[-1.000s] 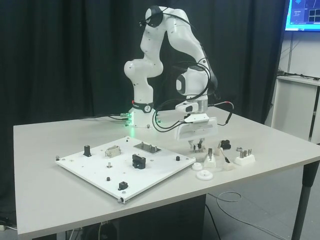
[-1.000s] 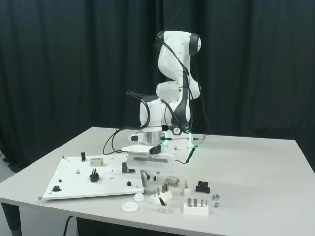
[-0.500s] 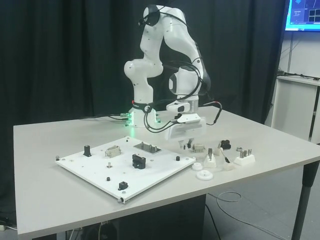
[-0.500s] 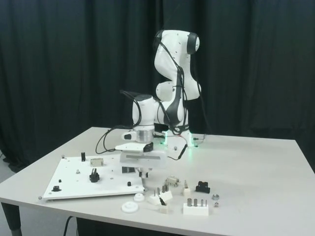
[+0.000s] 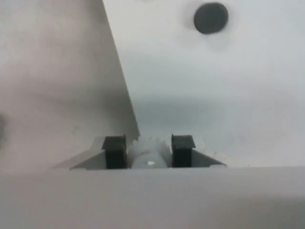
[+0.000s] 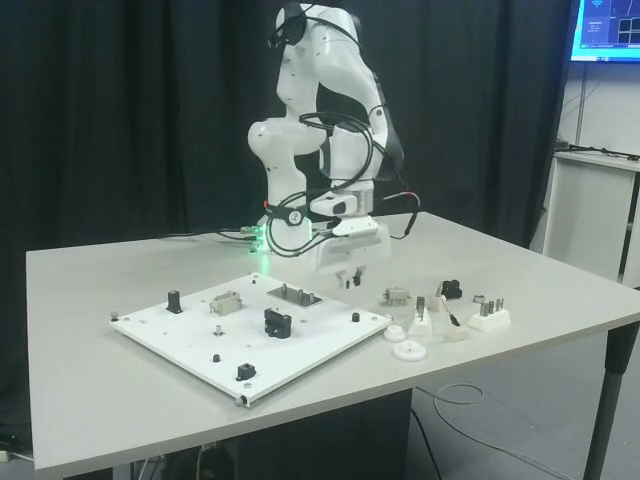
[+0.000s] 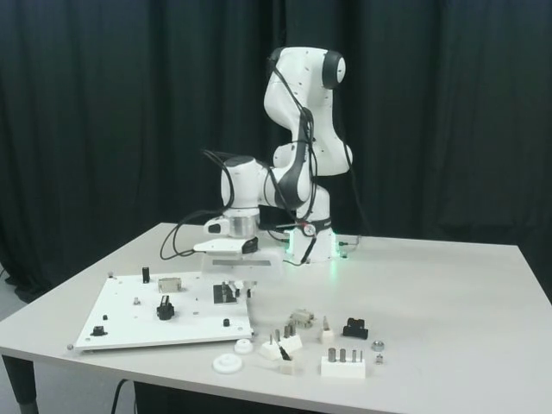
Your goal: Insert small gear.
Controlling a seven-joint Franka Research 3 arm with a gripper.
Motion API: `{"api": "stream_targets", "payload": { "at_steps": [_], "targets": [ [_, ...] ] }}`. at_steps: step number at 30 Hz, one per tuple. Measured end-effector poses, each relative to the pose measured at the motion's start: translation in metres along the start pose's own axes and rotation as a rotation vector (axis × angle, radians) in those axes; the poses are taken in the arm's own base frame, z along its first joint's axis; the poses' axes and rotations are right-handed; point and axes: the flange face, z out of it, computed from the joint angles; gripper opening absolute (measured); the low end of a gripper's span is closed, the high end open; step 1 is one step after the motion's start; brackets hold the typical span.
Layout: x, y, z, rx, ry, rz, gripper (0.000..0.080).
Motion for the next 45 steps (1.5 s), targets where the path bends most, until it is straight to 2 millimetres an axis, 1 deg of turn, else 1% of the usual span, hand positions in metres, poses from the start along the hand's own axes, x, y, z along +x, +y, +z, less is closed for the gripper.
{"api": "stream_targets", "payload": {
  "at_steps": [12, 25, 32, 45],
  "targets": [
    [0.007, 0.031, -0.005, -0.006, 0.004, -0.049, 0.0199],
    [0.013, 0.056, -0.005, -0.021, -0.022, -0.101, 0.0199],
    [0.014, 0.065, -0.004, -0.025, -0.027, -0.120, 0.0199],
    [0.011, 0.071, 0.001, -0.030, -0.030, -0.116, 0.0199]
  ]
}}
